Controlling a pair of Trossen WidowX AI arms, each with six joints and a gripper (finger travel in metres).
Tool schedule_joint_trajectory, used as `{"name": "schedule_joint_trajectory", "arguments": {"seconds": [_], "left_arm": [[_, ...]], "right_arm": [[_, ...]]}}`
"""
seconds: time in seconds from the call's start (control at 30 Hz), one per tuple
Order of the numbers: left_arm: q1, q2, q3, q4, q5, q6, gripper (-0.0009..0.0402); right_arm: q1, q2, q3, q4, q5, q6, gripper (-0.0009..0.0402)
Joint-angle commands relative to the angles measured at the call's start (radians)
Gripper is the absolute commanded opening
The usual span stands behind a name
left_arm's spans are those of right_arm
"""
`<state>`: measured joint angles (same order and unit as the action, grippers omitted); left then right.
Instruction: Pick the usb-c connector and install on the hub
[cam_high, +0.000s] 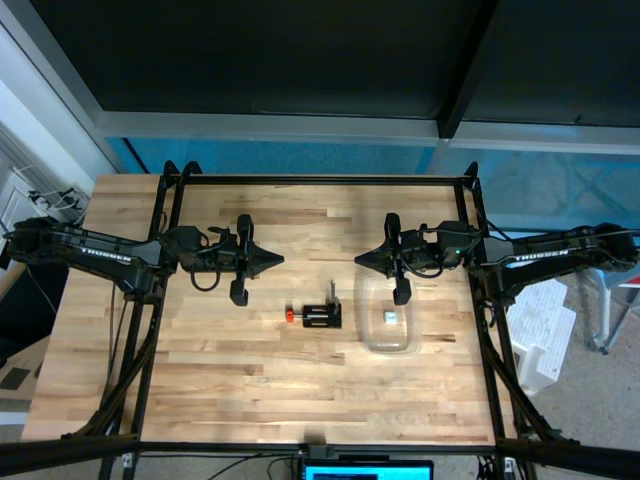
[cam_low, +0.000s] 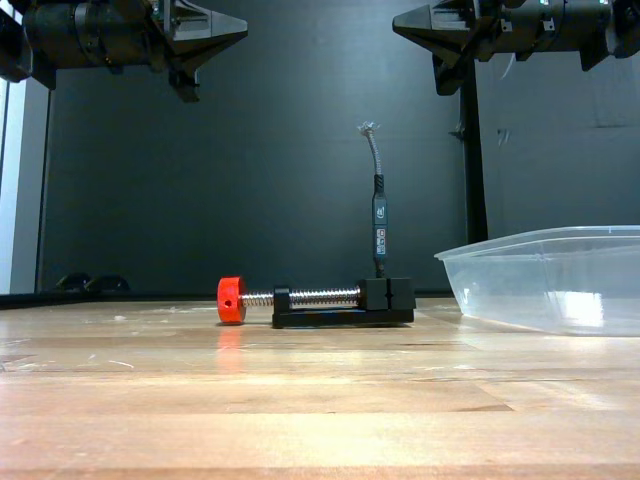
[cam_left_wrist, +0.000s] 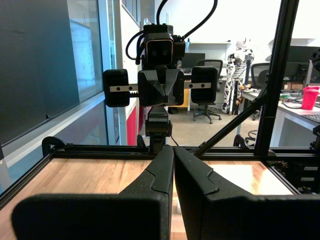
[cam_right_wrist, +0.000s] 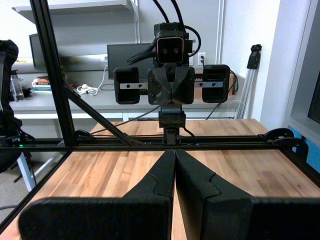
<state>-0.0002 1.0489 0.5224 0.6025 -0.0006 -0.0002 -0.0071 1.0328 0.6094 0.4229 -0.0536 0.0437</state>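
1. Wooden surface (cam_high: 250, 390): pale planks, enclosed by a black metal frame (cam_high: 320, 180).
2. Clear plastic tub (cam_high: 400, 343): rests flat on the surface, right of centre.
3. Small black clamp (cam_high: 322, 317): lies flat near the centre, just left of the tub and apart from it. Its red knob (cam_high: 290, 315) points left.
4. Screen (cam_high: 367, 470): lit blue, at the near edge.
5. Background: office chair (cam_left_wrist: 205, 100), red cup (cam_left_wrist: 310, 96), monitor (cam_right_wrist: 129, 55).

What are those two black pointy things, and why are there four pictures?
They are two robot arms. Each ends in a gripper, like a pinching hand. The left gripper and right gripper hang above the wooden table, both shut and holding nothing. One picture looks down from above, one looks along the table, and two come from cameras on the arms. On the table sit a small clamp gripping an upright cable stub, and a clear tub with a small pale piece, probably the usb-c connector, lying free.
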Motion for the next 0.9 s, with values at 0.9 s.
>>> {"name": "schedule_joint_trajectory", "arguments": {"seconds": [0.9], "left_arm": [[0.000, 0.000, 0.000, 0.000, 0.000, 0.000, 0.0000]], "right_arm": [[0.001, 0.001, 0.001, -0.019, 0.061, 0.018, 0.0000]]}}
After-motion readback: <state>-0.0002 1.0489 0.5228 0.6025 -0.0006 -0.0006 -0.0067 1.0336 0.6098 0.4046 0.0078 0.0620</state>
